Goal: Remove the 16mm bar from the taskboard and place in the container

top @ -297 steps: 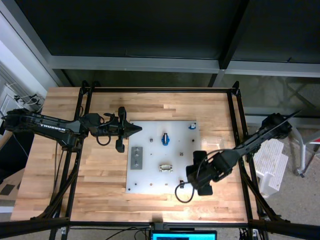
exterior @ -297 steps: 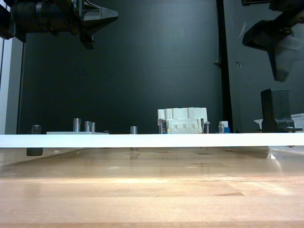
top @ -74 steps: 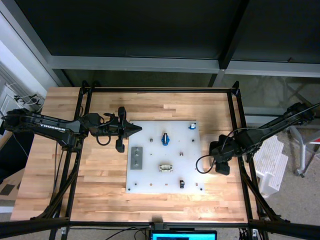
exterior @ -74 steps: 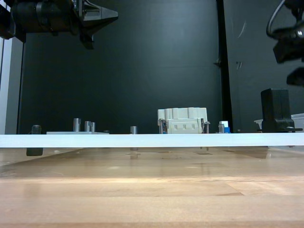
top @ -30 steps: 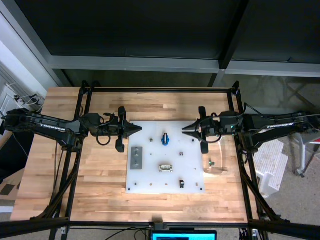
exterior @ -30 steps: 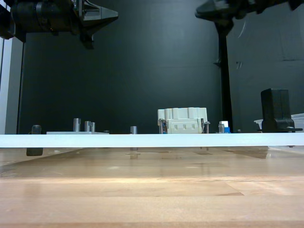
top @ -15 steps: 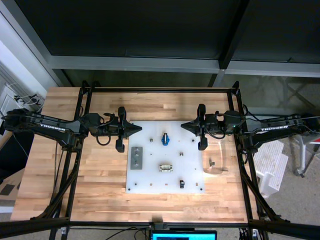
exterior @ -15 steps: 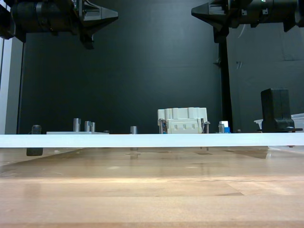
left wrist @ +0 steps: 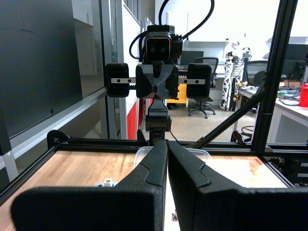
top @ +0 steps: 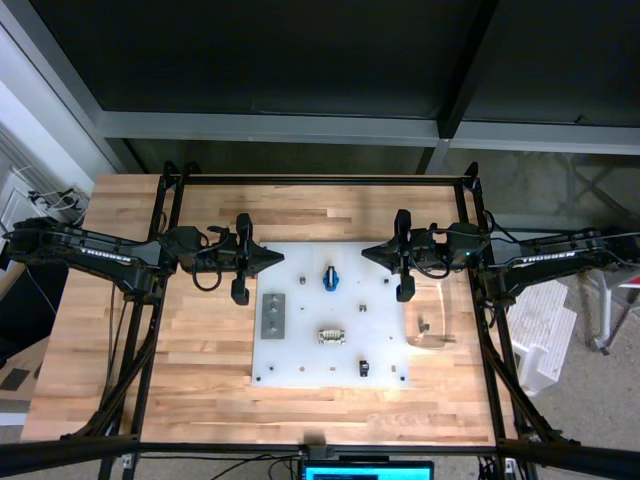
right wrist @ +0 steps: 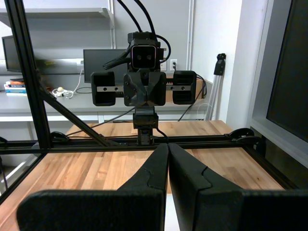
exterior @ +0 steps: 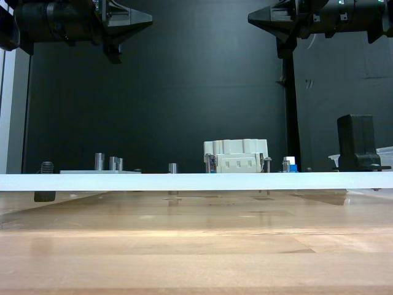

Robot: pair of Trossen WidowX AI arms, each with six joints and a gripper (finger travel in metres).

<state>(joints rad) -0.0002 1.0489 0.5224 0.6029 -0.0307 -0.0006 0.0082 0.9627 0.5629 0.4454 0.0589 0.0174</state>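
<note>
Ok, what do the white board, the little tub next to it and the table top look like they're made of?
The taskboard looks like matte white plastic: flat, even colour. The container looks like clear plastic, since the wood shows through it. The table is wood, with visible planks and grain and a slight sheen. The left gripper and right gripper hang shut above the board's far edge.

Two hands are counted, left hand and right hand, left and right of centre; one taskboard, one container, one 16mm bar, one table.
</note>
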